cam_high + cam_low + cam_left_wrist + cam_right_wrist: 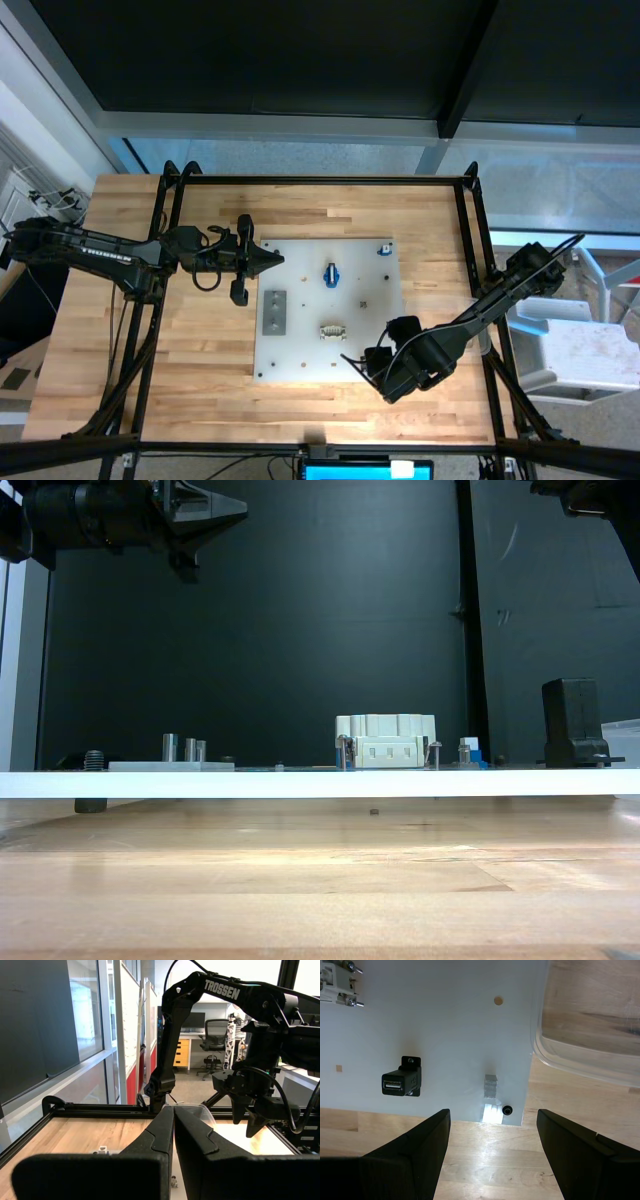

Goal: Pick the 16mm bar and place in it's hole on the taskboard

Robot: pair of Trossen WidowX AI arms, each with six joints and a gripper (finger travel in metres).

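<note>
The left gripper (272, 259) is held high over the board's (300, 345) far left corner, pressed together. The right gripper (492, 1112) is spread wide above the near right corner, its arm largely cut off in the low view. Three short pegs (185, 749) are seen upright in a grey block (273, 312) by the left edge. Which of them is the 16mm bar cannot be told.
</note>
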